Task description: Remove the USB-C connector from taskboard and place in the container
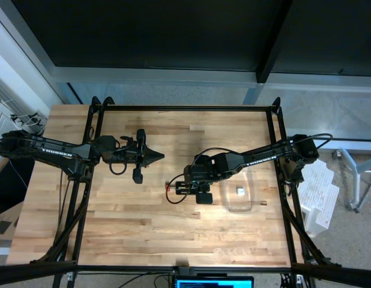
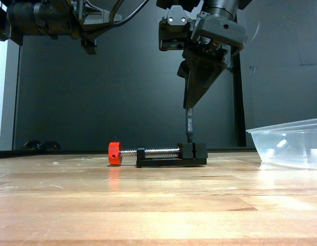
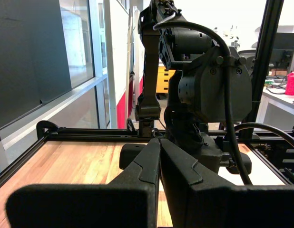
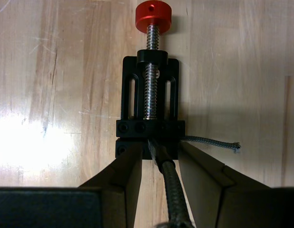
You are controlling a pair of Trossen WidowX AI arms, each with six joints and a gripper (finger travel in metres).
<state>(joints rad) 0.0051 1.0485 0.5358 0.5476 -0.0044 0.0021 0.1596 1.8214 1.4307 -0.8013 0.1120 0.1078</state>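
Observation:
The taskboard (image 2: 171, 154) is a small black block with an orange-red knob (image 4: 153, 15), lying on the wooden table left of the container (image 1: 239, 195). The USB-C connector (image 2: 189, 125) stands upright as a thin dark stick with its lower end in the block. My right gripper (image 4: 160, 145) hangs straight over it with a finger on either side, and a gap shows beside the stick. My left gripper (image 1: 160, 157) hovers shut and empty over the table's left half, well away from the board.
The clear container (image 2: 292, 143) holds a small white block (image 1: 240, 191). A short grey braided cord (image 4: 211, 141) pokes out beside the taskboard. Black frame rails (image 1: 185, 108) run around the table's edges.

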